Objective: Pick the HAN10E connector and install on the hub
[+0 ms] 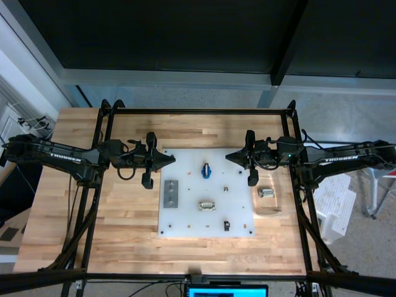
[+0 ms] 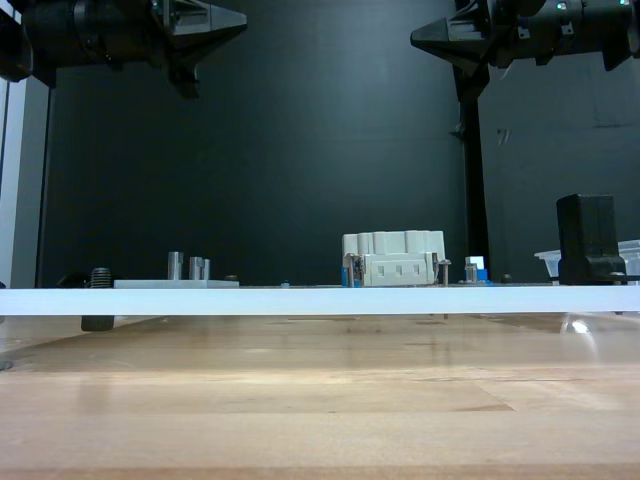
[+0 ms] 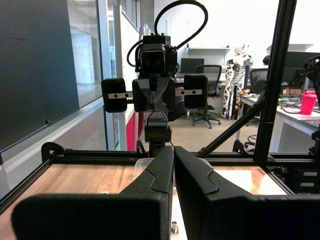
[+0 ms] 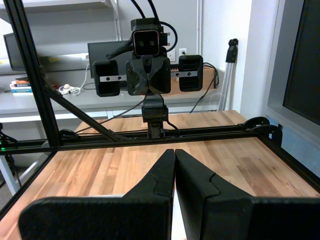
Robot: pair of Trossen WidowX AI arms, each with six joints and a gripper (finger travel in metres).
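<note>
Plainly, found the connector (image 1: 266,193) lying in a clear tray (image 1: 267,210) on the wooden table (image 1: 93,210), just beside the right edge of the white board (image 1: 185,226) and off it. Saw open air above the connector, no part of either arm touching. Found the hub (image 1: 207,206) fixed near the board's middle, a little toward the near edge, apart from the grey block (image 1: 171,193) to its left, the blue piece (image 1: 206,170) behind and the small black piece (image 1: 227,224) near the front edge. From table height, saw the hub (image 2: 395,260) standing above the board's surface with free space overhead. Found the right gripper (image 1: 228,158) hanging high over the board's far right corner, away from the tray, fingers (image 4: 161,174) pressed together on nothing. Found the left gripper (image 1: 172,159) likewise high over the far left corner, fingers (image 3: 160,170) closed together, empty. Noted both tips pointing inward at each other, well apart, with the blue piece below the gap between.
</note>
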